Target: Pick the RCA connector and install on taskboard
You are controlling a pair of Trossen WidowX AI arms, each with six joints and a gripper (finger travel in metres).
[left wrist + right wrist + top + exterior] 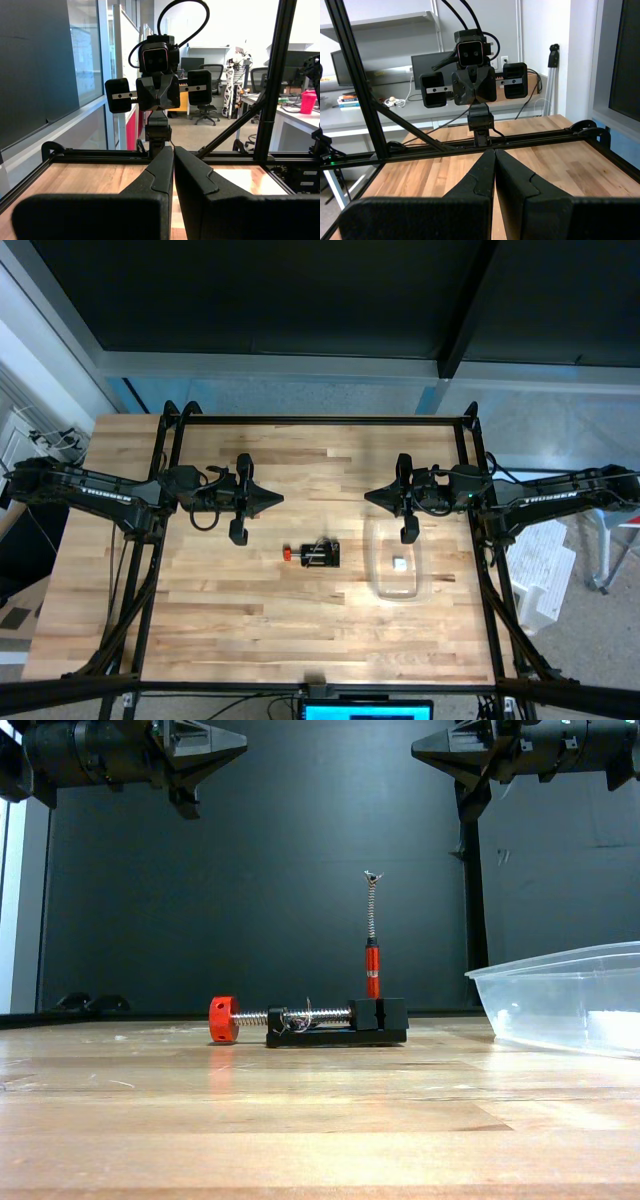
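Note:
The taskboard (320,555) is a small black block lying in the middle of the table, its red knob (287,553) pointing left. In the low view the taskboard (340,1020) carries a silvery screw, and a thin red-and-silver spring post (372,935) stands up from it. The RCA connector is out of view. My left gripper (280,500) hangs shut and empty, high above the table, behind and left of the board. My right gripper (367,497) faces it from the right, also shut and empty. In each wrist view, the fingertips of the left gripper (173,150) and the right gripper (495,151) meet.
A clear plastic tray (380,580) lies right of the board, below the right gripper, with a small white cube (400,563) inside. In the low view the tray (560,995) sits at the right. A black frame rail (320,421) borders the table's far edge.

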